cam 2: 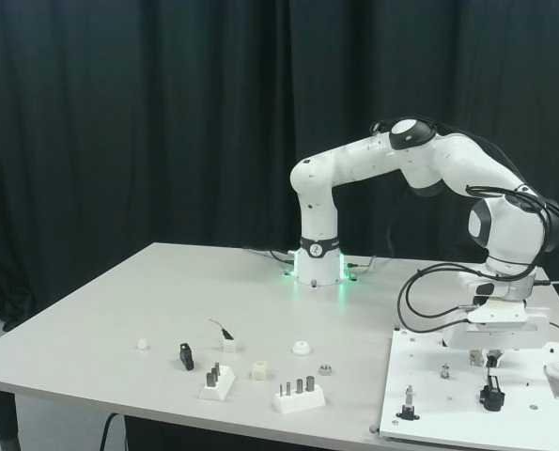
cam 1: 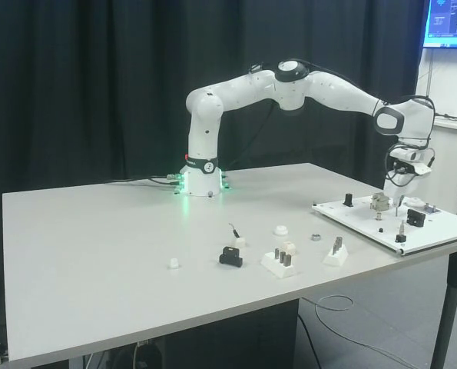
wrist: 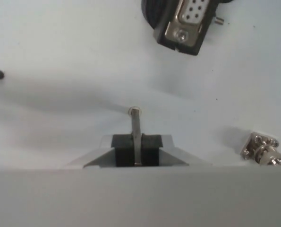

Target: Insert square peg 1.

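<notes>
Peg (wrist: 136, 135) pinched upright between the black pads (wrist: 123, 147) of the tool (wrist: 136, 150), which is closed on it; lower tip touching or just entering a small hole (wrist: 134, 110) in the white board (wrist: 60, 42). Board sits at right end of bench (cam 1: 97, 231), arm reaching over it. D-sub connector (wrist: 185, 23) lies farther out on board; threaded metal connector (wrist: 265, 152) off to one side. Peg looks thin; cross-section not resolvable.

Risk, as judged: slight tilt or rotation mismatch of square section against hole would jam the tip; downward push then slides peg in pads or scrapes board. Contact depth unclear from wrist view.
</notes>
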`<state>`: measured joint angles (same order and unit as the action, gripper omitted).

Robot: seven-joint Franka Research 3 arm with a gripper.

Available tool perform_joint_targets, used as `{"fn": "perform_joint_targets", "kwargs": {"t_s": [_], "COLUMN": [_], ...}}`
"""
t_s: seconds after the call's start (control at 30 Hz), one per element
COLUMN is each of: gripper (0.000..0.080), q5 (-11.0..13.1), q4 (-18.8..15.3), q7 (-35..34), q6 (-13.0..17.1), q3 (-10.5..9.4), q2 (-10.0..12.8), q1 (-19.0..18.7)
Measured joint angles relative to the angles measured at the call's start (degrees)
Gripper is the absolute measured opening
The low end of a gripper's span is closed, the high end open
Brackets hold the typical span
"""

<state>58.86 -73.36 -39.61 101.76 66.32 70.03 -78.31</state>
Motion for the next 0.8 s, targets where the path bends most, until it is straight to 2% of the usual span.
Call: {"fn": "perform_joint_targets", "kwargs": {"t_s": [0.43, 0.8], "gripper": [0.0029, 0.0029], "q5": [-0.7, -1.8], "q4": [0.2, 0.6], "q7": [5.5, 5.8], "q6": [0.1, 0.2], "q3": [-0.07, -0.31], "q2": [0.0, 0.1], "q1": [0.0, 0.0]}}
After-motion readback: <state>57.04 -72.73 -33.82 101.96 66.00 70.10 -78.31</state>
